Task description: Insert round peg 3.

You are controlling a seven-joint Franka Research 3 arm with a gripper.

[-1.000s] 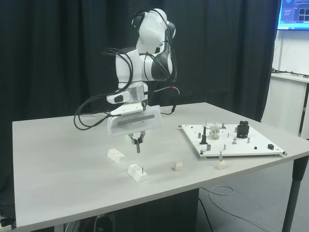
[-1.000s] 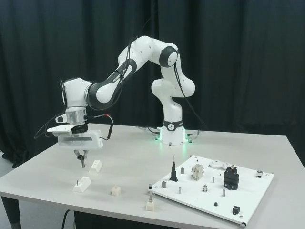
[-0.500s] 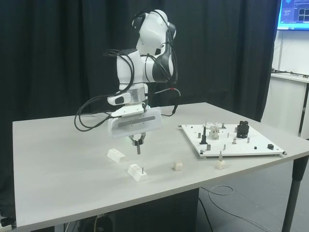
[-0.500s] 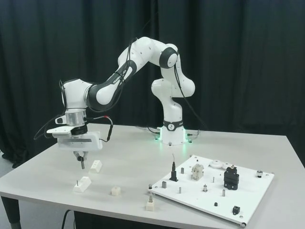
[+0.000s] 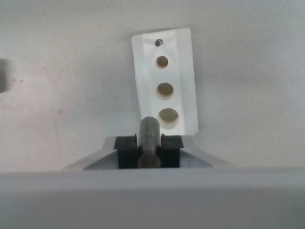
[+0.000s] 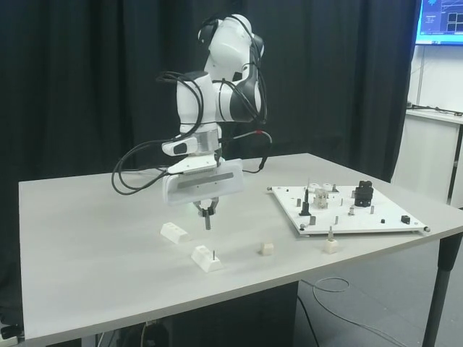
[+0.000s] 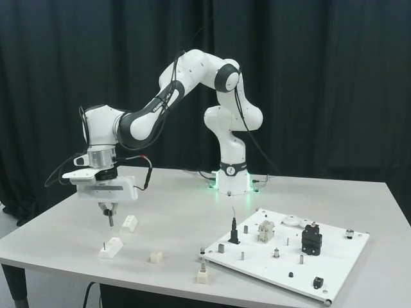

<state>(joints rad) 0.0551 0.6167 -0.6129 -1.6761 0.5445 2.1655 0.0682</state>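
Round peg point(image 5: 148, 138) sat upright btwn hand point(image 5: 148, 151) fingers, clamped tight, held above desk point(image 6: 87, 238) just beside white holder block point(image 5: 165, 78) w/ 3 open holes; 2nd white block point(image 7: 111, 248) w/ thin pin lay near

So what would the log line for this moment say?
claw: holds grey round peg | above white holed block | not inserted

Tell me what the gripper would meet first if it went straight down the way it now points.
Probably the grey table, just beside the white block with holes. The gripper holds a grey round peg pointing down near the block's end, seemingly off its nearest hole, though depth is unclear.
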